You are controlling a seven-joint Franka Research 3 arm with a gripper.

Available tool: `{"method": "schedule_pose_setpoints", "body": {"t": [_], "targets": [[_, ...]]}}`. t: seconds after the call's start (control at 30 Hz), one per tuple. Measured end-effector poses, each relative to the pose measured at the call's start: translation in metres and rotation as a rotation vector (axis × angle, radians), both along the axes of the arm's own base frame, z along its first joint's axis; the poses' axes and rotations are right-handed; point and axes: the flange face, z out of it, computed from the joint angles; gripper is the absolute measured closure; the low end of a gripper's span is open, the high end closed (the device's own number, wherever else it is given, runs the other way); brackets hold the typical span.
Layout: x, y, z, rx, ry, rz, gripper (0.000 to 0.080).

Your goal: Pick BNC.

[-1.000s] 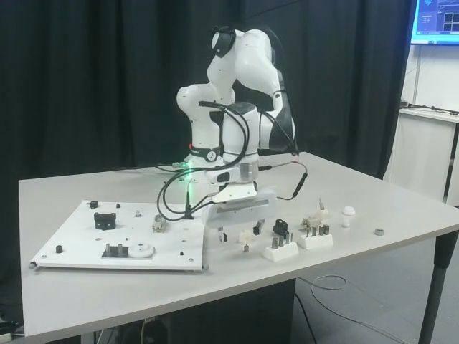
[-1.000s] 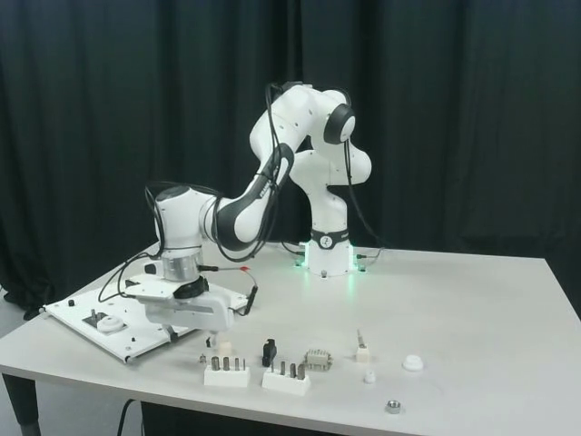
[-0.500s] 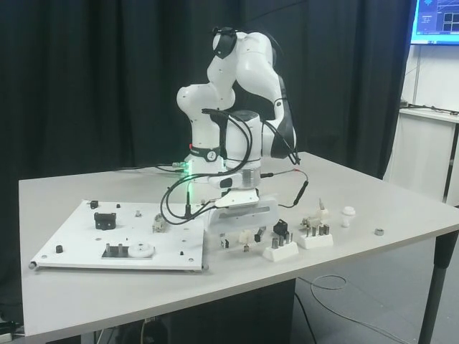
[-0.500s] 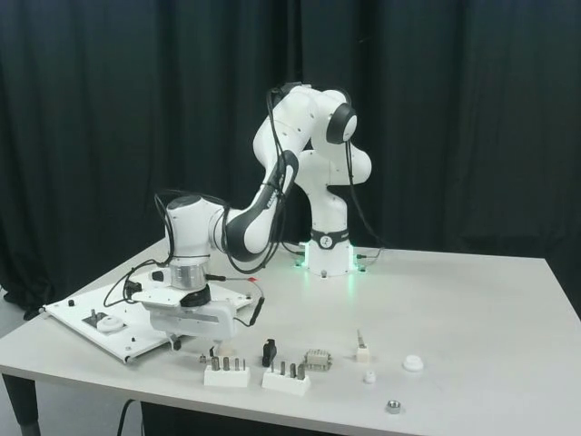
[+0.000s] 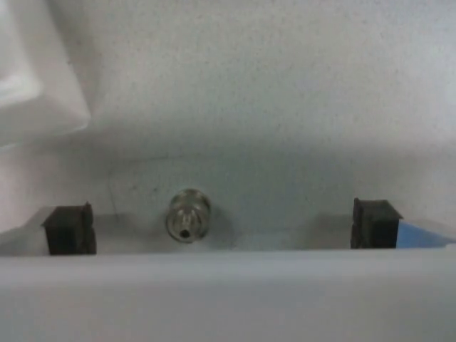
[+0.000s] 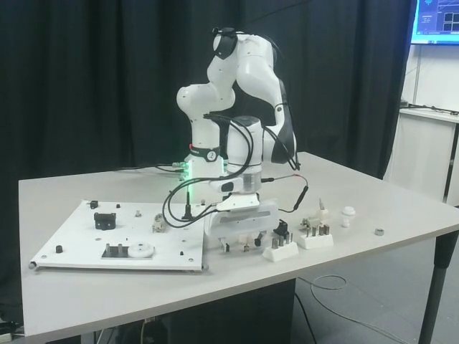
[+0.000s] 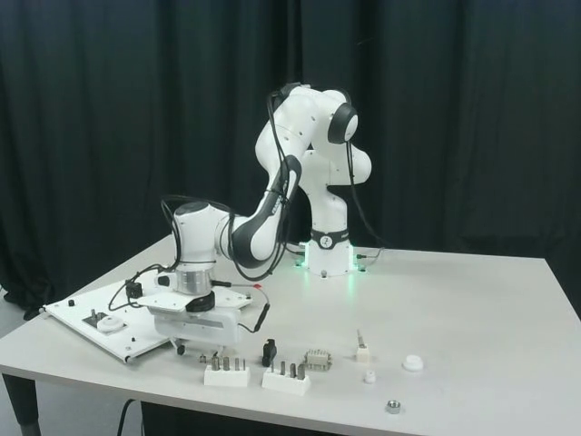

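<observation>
My gripper has its fingers spread wide and holding nothing, with the connector lying on the table between them, nearer one finger than the other, and close to the table's front edge. I judge it a small, stiff, light metal barrel, likely slick and apt to roll, so I'd close across its round body. Room is tight: the white board sits just beside on one side, white holders on the other

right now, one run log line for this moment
phase: approach | gripper: open, low over table | bnc: on table between fingers, off centre | held: nothing
</observation>
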Motion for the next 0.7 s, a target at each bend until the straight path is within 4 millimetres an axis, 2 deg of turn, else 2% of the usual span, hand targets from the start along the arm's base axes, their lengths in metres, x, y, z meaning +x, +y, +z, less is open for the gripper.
{"method": "schedule_pose_setpoints", "body": {"t": [0.33, 0.37, 0.53, 0.57, 0.7], "targets": [[-0.0027, 0.0027, -0.0051, -0.012, -0.014, 0.001, 0.0003], [-0.0028, 0.0027, -0.0053, -0.012, -0.014, 0.001, 0.0134], [-0.0029, 0.0029, -0.0054, -0.012, -0.014, 0.000, 0.0134], [-0.0029, 0.0029, -0.0054, -0.011, -0.014, -0.002, 0.0316], [-0.0027, 0.0035, -0.0055, -0.009, -0.014, -0.013, 0.0316]]}}
